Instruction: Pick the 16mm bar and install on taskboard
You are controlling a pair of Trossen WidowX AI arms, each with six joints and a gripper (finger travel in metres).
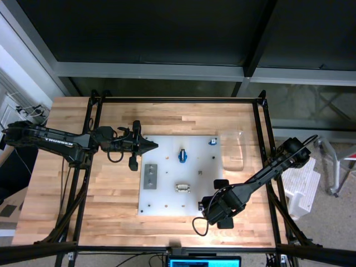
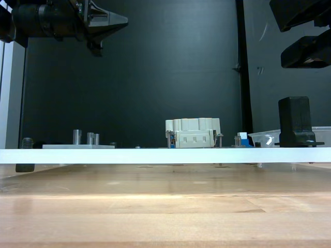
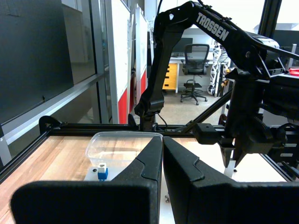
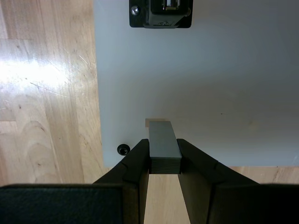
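Grey metal sits in your right tool [image 4: 163, 148]: it pinches the 16mm bar [image 4: 163, 137] over the near edge of the white taskboard [image 4: 210, 84]. The bar's back end is hidden inside the tool. Your left tool [image 1: 152, 146] is pressed together, up high over the board's left side. Below is a wood worktop [image 4: 46, 93]. I count one clear tray [image 1: 232, 150] and one grey block [image 1: 150, 176].

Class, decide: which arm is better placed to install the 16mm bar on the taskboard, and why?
Right. The right gripper holds the 16mm bar between its fingers above a near corner of the taskboard. The left gripper hovers empty, fingers shut, over its far-left edge.
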